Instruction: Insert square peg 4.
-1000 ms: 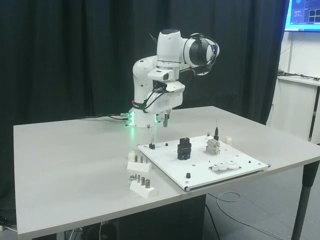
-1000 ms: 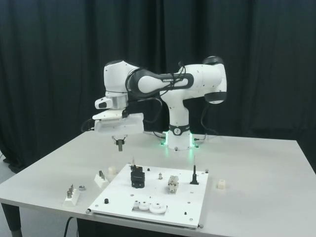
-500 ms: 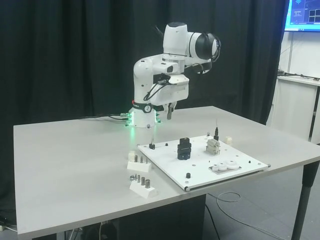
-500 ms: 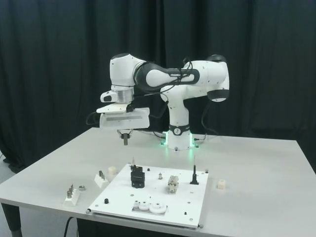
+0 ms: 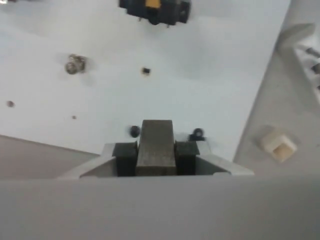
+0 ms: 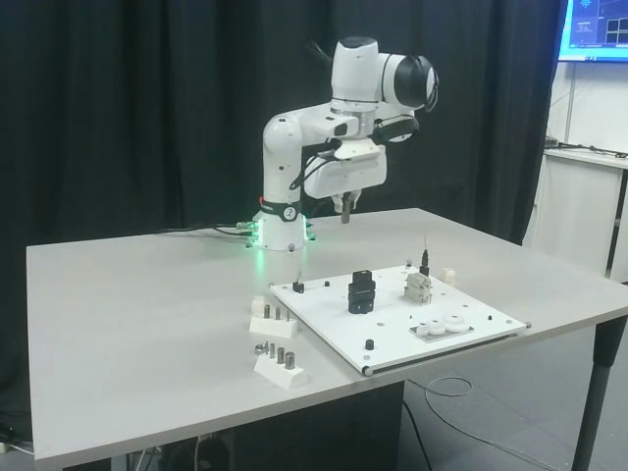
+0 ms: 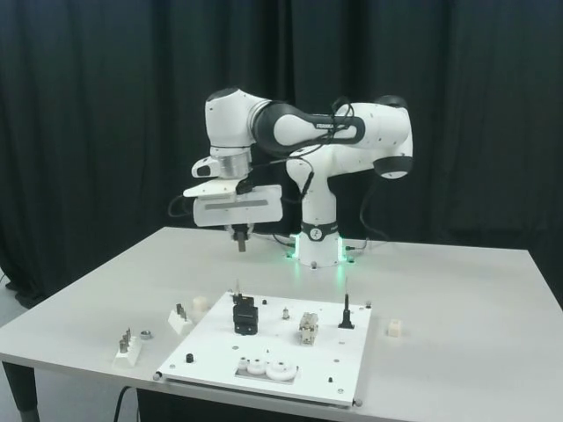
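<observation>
In the wrist view my gripper (image 5: 156, 159) is shut on a grey square peg (image 5: 156, 134), which stands between the two black fingers (image 5: 125, 156). Below the peg lies the white board (image 5: 100, 60), near its edge. In the room views the gripper (image 6: 344, 210) (image 7: 240, 241) hangs high above the table, over the far side of the white board (image 6: 461, 306) (image 7: 347, 360). Two white peg holders (image 6: 272, 319) (image 6: 281, 365) with grey pegs stand on the table beside the board, also seen as holders (image 7: 180, 318) (image 7: 128, 346) in the second room view.
On the board stand a black block (image 6: 361, 292) (image 7: 244, 316) (image 5: 155, 9), a grey-white part (image 6: 419, 287), a thin black post (image 6: 425, 257) and white gears (image 6: 442, 329). A small white block (image 5: 278, 144) (image 7: 395, 328) lies on the grey table. The arm's base (image 6: 280, 231) glows green.
The arm has swung the gripper upward and sideways, away from the peg holders and over toward the board, with the wrist rising.
</observation>
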